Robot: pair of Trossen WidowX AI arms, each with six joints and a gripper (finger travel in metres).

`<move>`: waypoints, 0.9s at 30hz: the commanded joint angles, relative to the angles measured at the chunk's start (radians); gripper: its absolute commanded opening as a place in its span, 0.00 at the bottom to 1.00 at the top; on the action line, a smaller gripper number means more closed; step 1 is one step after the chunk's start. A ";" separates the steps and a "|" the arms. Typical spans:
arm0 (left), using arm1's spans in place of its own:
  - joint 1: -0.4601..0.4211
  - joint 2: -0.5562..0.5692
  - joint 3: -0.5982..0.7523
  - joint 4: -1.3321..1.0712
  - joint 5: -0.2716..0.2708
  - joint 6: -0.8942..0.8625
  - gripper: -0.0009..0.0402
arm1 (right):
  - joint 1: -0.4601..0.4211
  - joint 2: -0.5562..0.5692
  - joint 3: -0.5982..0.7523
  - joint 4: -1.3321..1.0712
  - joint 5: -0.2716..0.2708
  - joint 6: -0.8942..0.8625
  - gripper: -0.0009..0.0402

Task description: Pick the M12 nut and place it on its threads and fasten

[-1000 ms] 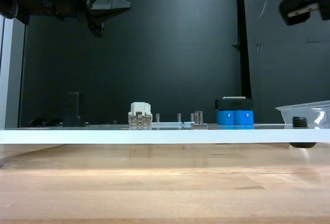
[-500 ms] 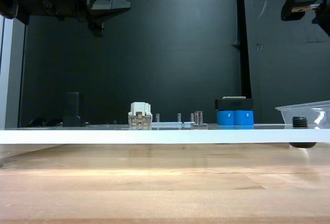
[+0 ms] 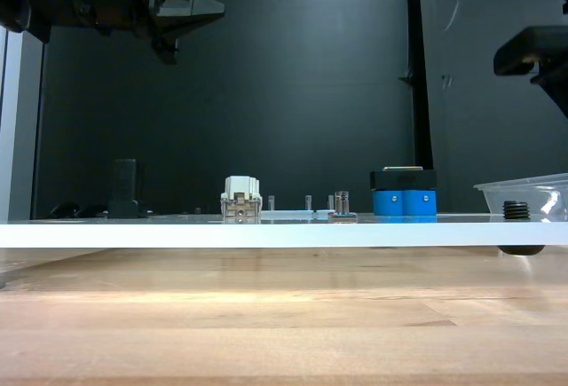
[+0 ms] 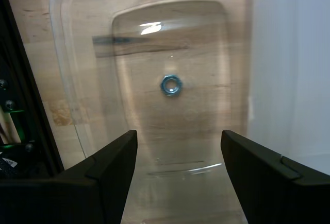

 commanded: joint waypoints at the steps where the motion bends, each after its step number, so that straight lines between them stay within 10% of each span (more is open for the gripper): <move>1: 0.000 0.000 0.000 0.001 0.000 0.000 0.02 | 0.002 0.002 -0.024 0.033 -0.004 0.001 0.61; 27: 0.000 0.000 0.000 0.000 0.000 0.000 0.02 | 0.003 0.107 -0.132 0.212 -0.051 -0.237 0.61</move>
